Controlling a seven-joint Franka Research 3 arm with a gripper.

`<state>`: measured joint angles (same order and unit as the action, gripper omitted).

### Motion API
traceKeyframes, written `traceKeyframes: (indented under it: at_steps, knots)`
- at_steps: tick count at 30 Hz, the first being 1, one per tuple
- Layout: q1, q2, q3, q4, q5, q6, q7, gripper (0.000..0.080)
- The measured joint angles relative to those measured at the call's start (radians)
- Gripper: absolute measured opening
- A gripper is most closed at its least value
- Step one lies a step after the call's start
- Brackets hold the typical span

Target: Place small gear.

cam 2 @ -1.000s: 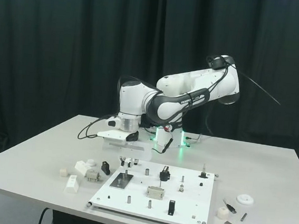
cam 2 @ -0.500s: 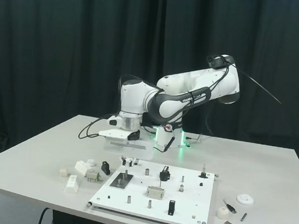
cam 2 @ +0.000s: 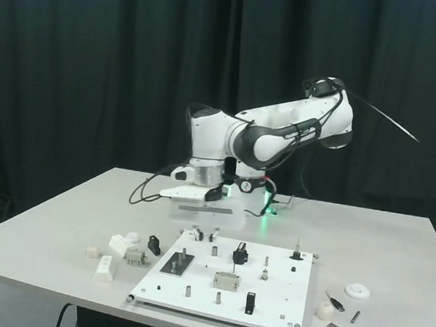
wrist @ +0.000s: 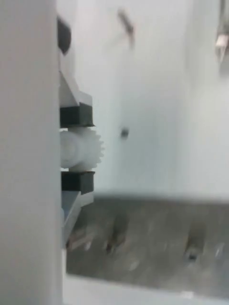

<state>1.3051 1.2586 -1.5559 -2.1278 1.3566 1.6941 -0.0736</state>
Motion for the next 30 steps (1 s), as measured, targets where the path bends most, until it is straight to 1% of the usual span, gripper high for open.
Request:
traceKeyframes:
  at_steps: [6,11,22,30]
  knots:
    - [0.044,-0.002,-0.006,0.034,0.0,-0.038,0.088,0.0193]
    - [0.095,-0.004,-0.006,0.059,0.0,-0.058,0.175,0.0193]
    - [0.225,-0.013,-0.001,0.108,0.0,-0.071,0.369,0.0193]
    - [0.308,-0.012,0.019,0.136,-0.002,-0.065,0.469,0.0193]
